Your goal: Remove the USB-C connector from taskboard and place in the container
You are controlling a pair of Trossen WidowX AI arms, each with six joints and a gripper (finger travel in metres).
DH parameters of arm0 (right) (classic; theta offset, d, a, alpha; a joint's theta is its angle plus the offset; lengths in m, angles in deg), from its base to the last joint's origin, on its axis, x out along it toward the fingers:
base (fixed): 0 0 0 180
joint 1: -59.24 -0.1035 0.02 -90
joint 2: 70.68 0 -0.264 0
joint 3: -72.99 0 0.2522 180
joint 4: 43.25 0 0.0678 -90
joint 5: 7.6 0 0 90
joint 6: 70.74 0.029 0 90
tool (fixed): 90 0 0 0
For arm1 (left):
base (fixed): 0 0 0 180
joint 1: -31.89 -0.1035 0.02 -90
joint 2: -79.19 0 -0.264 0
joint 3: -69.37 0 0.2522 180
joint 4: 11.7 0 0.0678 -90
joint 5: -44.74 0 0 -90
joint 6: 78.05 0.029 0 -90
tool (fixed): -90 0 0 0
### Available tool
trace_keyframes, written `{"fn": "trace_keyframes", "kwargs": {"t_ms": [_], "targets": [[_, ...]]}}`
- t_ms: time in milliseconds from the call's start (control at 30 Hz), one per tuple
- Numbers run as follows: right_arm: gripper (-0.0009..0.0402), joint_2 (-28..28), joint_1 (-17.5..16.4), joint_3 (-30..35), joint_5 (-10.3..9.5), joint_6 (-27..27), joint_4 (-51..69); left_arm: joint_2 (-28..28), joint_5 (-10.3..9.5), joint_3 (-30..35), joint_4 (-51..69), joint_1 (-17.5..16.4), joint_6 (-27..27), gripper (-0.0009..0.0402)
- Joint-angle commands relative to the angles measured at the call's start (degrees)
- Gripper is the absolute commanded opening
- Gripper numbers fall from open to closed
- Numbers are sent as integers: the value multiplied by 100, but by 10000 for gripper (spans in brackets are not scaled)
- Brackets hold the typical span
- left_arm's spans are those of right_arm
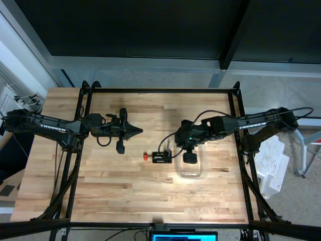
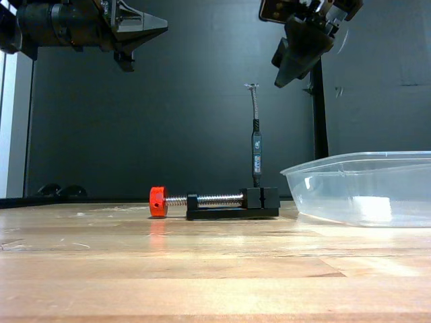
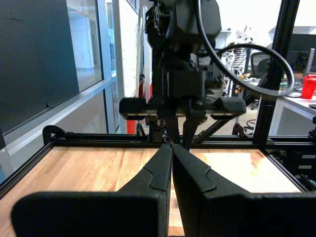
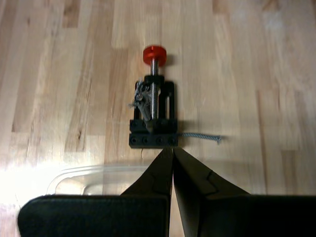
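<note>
The taskboard (image 2: 229, 202) is sitting mid-tabletop (image 1: 125, 201) with open wood around it, its clamp end lying just beside the container (image 2: 363, 185). The USB-C connector (image 2: 256, 151) is standing upright in that clamp. The right gripper (image 2: 279, 83) is hanging above, clear of the connector, jaws pressed together. The left gripper (image 2: 160, 25) is hovering high and well apart, jaws likewise pressed together. The left arm (image 1: 50, 125) and right arm (image 1: 253, 124) are showing white TROSSEN lettering.
</note>
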State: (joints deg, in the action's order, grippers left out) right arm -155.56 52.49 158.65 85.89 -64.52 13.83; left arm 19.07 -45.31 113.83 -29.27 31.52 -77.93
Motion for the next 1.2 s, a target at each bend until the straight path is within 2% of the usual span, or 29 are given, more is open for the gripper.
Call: {"fn": "trace_keyframes", "kwargs": {"t_ms": [33, 200, 433, 833, 1200], "targets": [[25, -238, -15, 181, 7, 98, 175, 0, 2, 0, -2, -2, 0, 0], [83, -577, -79, 479, 289, 195, 431, 0, 2, 0, -2, -2, 0, 0], [139, -1054, -149, 835, 297, 254, 632, 0, 2, 0, -2, -2, 0, 0], [146, -1690, -299, 1095, 297, 225, 616, 0, 2, 0, -2, -2, 0, 0], [144, -1878, -343, 1060, 299, 79, 350, 0, 2, 0, -4, 0, 0, 0]]}}
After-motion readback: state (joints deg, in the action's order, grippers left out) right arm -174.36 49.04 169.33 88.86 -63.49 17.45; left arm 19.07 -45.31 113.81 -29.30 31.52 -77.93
